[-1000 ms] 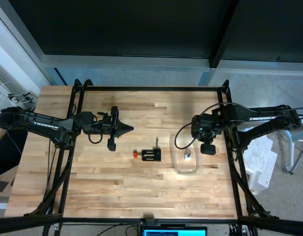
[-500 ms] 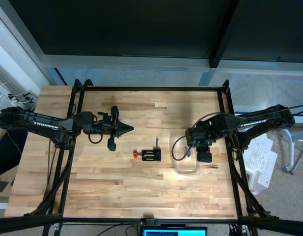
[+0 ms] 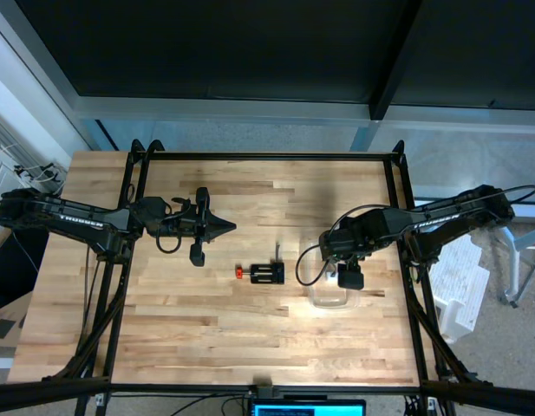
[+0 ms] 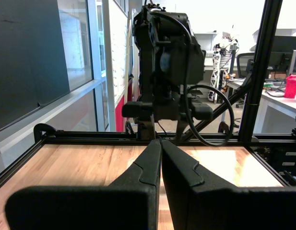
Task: Pick the USB-C connector and install on taskboard
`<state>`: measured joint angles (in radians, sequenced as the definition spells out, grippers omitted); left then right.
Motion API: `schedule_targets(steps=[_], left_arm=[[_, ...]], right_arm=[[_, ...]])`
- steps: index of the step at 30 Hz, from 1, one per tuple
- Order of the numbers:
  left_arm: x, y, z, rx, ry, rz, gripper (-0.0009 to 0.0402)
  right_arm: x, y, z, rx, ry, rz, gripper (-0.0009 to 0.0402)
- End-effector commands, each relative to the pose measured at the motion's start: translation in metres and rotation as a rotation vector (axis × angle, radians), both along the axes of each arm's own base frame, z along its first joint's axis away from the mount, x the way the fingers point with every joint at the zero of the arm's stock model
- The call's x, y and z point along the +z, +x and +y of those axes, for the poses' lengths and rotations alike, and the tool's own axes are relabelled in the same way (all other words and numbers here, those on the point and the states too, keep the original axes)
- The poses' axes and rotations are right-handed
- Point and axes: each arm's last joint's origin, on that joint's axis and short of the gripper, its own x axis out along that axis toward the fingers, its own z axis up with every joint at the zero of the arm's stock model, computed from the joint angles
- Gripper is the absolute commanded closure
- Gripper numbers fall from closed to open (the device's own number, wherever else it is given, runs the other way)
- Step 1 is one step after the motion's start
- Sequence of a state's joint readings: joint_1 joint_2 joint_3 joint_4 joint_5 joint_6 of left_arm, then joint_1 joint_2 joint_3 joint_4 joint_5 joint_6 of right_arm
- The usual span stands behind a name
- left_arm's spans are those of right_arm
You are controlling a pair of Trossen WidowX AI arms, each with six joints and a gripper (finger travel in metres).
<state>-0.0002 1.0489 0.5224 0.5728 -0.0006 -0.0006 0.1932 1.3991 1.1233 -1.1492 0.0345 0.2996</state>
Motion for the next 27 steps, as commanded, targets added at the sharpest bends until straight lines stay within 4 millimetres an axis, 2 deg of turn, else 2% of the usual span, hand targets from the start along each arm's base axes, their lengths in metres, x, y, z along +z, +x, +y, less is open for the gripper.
schedule_targets(steps=[1, 27], left_arm=[[0.0, 0.0, 0.0, 0.0, 0.0, -0.001, 0.0393], [0.0, 0.0, 0.0, 0.0, 0.0, 0.0, 0.0393]], right_arm=[[-0.005, 0.004, 0.003, 0.011, 0.001, -0.003, 0.0177], [-0.058, 0.004, 0.012, -0.005, 0.011, -0.017, 0.0177]])
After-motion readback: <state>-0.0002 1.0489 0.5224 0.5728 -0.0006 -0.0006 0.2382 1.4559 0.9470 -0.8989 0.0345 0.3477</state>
